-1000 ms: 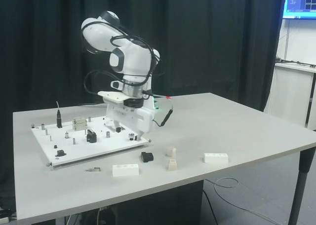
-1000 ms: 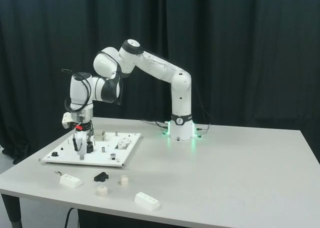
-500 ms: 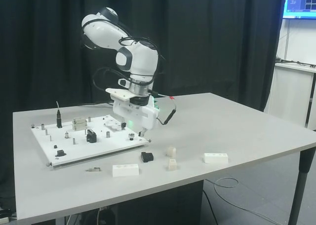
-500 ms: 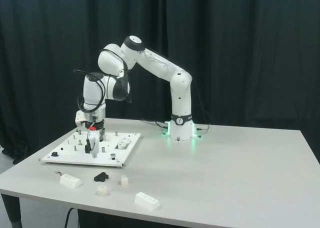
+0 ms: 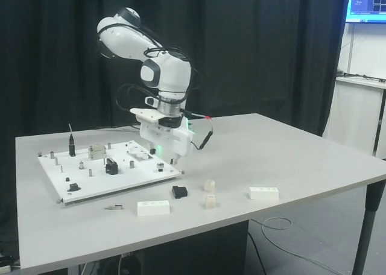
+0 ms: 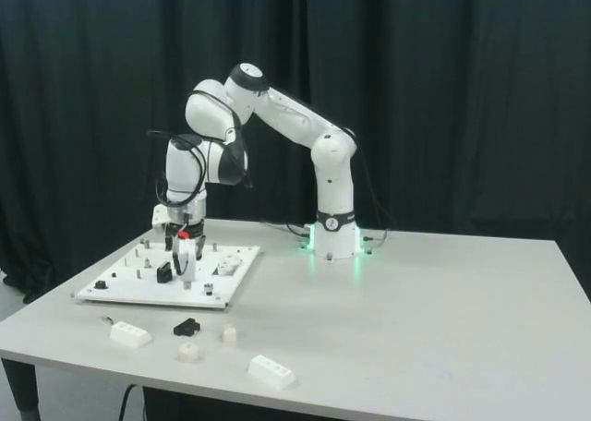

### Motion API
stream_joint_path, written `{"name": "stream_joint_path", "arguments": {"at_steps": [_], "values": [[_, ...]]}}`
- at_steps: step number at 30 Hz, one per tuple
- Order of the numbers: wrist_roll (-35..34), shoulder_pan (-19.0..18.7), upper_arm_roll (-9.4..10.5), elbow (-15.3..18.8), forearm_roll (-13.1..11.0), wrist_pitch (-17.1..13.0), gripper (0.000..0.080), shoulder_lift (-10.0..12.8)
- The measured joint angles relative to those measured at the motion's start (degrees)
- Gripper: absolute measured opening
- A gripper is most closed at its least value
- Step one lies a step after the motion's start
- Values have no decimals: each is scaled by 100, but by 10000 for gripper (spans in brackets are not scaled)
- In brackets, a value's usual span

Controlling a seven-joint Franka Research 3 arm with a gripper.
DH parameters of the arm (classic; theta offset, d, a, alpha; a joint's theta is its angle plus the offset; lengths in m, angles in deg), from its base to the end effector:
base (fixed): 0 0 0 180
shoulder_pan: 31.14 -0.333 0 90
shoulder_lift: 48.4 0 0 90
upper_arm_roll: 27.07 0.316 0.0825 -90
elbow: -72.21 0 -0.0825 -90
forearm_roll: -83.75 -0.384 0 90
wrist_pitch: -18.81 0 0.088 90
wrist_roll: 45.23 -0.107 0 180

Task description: Remove bolt 4.

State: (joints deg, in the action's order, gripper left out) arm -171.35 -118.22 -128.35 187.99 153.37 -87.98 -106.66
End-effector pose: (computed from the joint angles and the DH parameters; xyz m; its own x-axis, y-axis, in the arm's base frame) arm 0.5194 -0.2480 0.2587 -0.3349 -0.9338 0.1260 -0.9398 0.3408 0.0272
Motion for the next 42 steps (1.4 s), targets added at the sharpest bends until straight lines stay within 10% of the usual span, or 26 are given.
{"name": "stream_joint_path", "arguments": {"at_steps": [42], "values": [[2, 1361, -66, 1653, 141, -1691, 800, 565]]}}
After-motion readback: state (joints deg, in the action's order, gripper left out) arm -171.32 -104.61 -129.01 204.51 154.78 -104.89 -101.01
